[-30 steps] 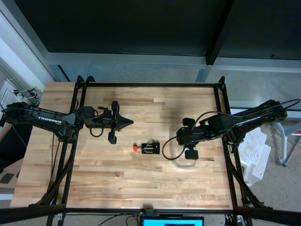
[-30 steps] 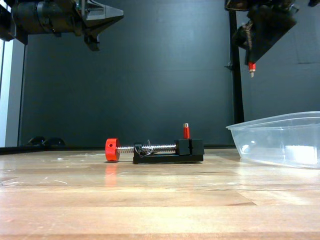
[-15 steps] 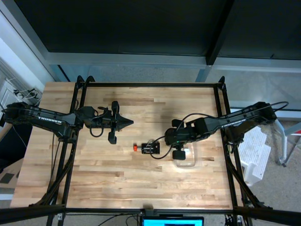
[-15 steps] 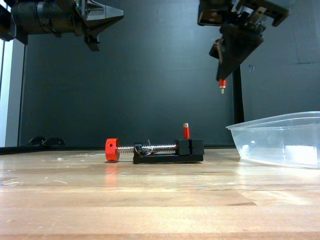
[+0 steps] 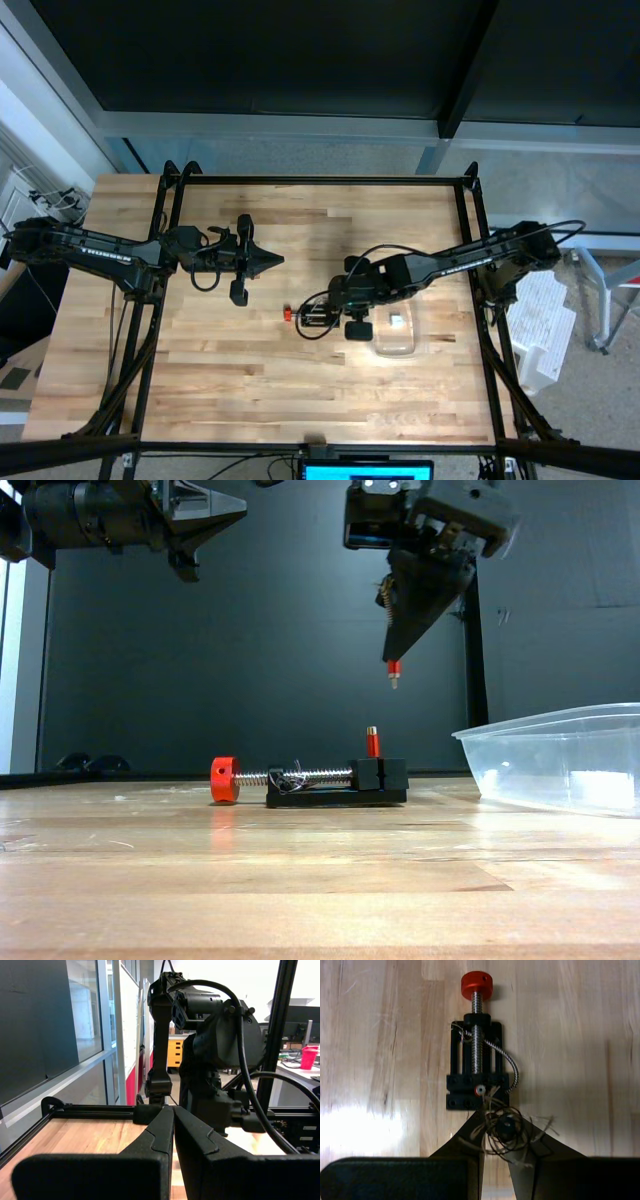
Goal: Pick the RCA connector and install on taskboard
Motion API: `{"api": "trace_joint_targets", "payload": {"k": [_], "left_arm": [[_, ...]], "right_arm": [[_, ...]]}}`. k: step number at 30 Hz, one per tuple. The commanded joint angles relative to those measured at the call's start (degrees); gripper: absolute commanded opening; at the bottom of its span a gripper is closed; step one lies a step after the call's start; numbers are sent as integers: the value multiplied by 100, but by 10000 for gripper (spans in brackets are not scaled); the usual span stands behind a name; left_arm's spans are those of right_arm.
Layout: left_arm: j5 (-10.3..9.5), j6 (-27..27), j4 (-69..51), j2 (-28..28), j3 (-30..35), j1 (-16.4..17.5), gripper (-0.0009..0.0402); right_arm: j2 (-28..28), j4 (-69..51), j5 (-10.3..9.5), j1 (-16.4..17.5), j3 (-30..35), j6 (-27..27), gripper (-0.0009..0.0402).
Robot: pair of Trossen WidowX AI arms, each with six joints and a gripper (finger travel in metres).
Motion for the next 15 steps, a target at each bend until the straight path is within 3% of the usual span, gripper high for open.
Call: {"api": "trace_joint_targets", "payload": {"k": [1, 15], "left_arm": [[2, 2, 0, 0, 2, 0, 0], [2, 2, 0, 0, 2, 0, 0]], "right_arm": [[195, 9, 0, -20, 142, 24, 2], [387, 197, 9, -68, 197, 28, 2]]}}
